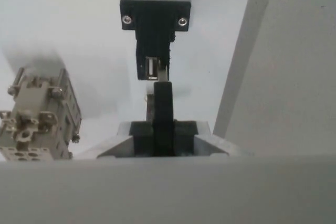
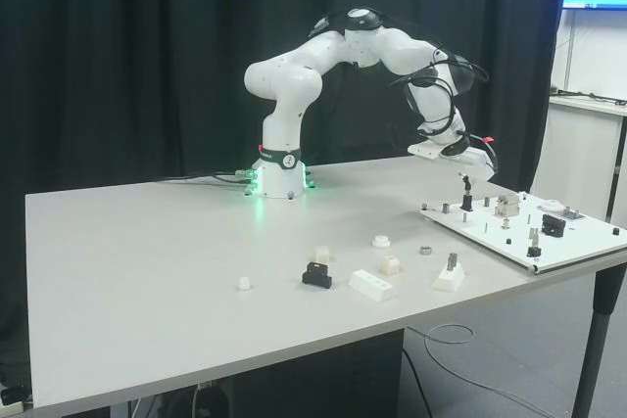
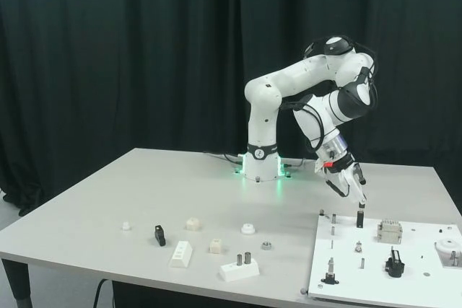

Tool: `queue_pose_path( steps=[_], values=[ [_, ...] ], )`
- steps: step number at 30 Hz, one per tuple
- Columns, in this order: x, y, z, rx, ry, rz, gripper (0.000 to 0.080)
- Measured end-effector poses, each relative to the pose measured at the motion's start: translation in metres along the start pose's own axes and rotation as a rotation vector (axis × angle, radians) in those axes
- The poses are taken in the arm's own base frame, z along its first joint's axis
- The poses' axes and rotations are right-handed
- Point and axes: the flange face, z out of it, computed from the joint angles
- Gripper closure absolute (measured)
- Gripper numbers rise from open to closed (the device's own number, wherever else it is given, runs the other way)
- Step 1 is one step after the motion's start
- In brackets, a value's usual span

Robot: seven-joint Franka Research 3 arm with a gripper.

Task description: Insert USB.

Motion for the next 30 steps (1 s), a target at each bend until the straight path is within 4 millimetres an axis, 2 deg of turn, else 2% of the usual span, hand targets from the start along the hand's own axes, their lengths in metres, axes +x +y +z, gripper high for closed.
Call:
queue_pose_path(
  steps=[30],
  values=[
    [0.0024, -0.0027, -0.0027, 0.012, -0.003, 0.006, 0.0731]
  ],
)
